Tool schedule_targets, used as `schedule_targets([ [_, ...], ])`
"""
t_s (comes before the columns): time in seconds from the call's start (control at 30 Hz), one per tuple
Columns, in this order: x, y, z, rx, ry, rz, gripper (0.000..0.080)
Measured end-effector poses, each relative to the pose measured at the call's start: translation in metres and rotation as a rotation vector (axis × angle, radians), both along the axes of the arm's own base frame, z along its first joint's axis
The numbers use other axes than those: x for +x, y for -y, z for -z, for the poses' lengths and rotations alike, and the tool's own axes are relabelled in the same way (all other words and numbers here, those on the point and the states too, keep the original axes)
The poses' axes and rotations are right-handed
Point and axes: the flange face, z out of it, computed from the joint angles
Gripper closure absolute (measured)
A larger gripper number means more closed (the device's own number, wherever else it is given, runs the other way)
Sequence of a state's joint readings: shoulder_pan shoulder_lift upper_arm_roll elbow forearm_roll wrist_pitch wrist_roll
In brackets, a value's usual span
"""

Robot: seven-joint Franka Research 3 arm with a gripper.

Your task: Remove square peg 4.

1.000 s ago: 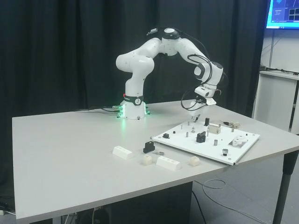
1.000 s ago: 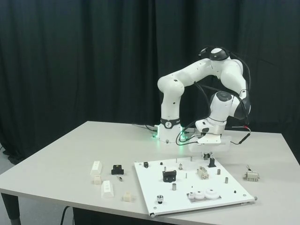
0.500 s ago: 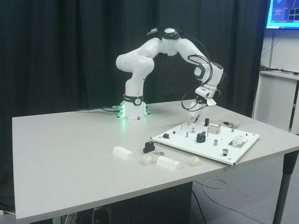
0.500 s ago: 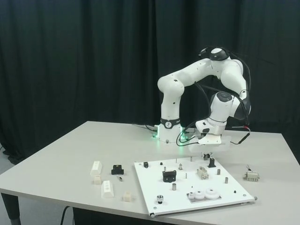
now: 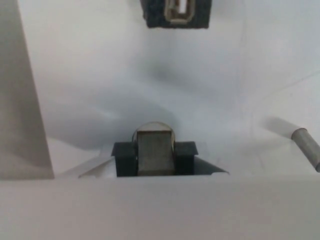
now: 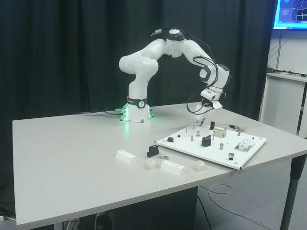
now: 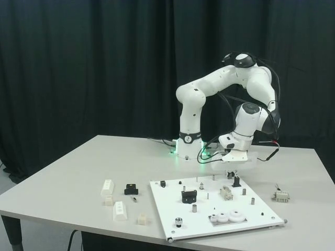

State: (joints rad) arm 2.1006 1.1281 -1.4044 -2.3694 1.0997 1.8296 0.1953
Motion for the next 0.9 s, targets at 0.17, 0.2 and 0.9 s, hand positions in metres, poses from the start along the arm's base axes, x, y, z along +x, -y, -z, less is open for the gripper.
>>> schedule_targets([
  [0.17,0.0,0.0,0.0,0.002,-0.002,-0.011,0.0649],
  [0.2,0.0,0.0,0.0,0.003,-0.003,-0.014,0.0649],
  [0.9,0.0004,0.0001,-0.0007,0.012,-0.013,-0.06,0.0649],
])
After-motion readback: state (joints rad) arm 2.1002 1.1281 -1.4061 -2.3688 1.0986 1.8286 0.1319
